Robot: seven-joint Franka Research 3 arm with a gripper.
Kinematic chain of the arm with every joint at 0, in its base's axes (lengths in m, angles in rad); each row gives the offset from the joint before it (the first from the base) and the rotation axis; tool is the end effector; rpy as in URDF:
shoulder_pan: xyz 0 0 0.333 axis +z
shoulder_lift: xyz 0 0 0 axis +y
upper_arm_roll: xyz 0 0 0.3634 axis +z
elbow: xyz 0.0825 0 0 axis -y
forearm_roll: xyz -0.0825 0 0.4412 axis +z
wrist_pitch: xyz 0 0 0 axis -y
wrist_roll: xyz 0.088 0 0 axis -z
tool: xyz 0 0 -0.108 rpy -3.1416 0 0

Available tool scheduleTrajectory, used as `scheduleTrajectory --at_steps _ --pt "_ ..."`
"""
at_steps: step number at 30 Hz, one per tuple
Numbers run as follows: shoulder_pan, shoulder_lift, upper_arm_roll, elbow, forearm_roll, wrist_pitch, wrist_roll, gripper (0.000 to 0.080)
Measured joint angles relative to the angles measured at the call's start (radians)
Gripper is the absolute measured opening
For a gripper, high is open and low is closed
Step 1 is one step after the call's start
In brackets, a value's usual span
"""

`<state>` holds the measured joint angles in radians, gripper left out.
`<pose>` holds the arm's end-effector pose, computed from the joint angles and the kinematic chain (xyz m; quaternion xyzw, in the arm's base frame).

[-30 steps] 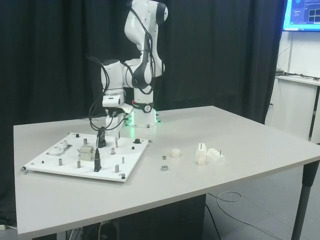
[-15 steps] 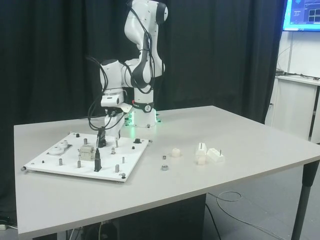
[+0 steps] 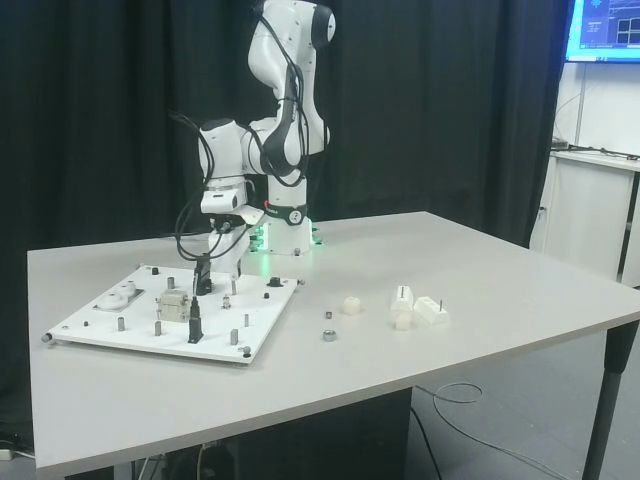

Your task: Insert square peg 2.

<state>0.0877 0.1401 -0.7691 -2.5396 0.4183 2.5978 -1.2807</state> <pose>0.3667 -0.3177 0.2277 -0.9912 -0.1196 -0.0396 0.0413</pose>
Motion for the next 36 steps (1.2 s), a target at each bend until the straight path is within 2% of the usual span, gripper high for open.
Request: scheduleTrajectory --at_steps 22,36 --pt "0.001 -0.002 0.001 0.0 0.004 -0.003 -0.042 0.007" --pt "-0.006 -0.002 -0.002 -0.002 0.06 -0.003 -0.041 0.007"
